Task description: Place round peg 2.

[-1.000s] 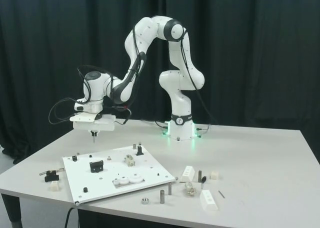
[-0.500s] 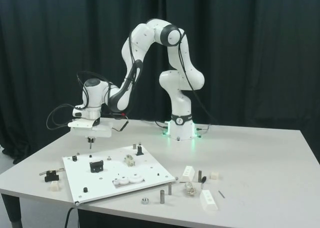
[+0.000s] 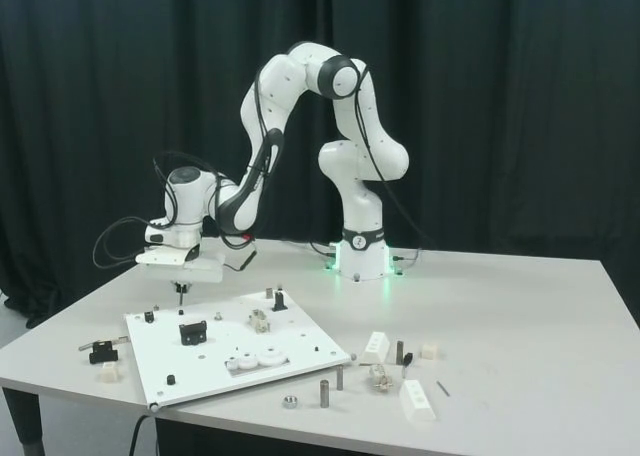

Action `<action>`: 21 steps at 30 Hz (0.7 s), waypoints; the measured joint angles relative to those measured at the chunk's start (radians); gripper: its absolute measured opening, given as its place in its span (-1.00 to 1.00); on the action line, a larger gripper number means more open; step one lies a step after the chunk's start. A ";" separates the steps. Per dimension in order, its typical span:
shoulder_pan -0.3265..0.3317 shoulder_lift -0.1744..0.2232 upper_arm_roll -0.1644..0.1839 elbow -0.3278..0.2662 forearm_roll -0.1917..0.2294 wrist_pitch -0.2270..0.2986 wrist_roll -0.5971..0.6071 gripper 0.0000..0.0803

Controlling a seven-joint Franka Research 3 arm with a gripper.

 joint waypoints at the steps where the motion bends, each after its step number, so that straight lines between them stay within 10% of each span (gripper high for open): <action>1: -0.003 0.001 0.002 0.001 0.000 0.000 0.000 -0.83; 10: -0.019 0.009 0.013 0.008 0.000 0.000 0.000 -0.42; 11: -0.019 0.009 0.013 0.009 0.000 0.000 0.000 0.42; 20: -0.019 0.009 0.014 0.018 0.000 -0.007 -0.001 0.42; 21: -0.019 0.009 0.014 0.019 0.000 -0.008 -0.001 0.95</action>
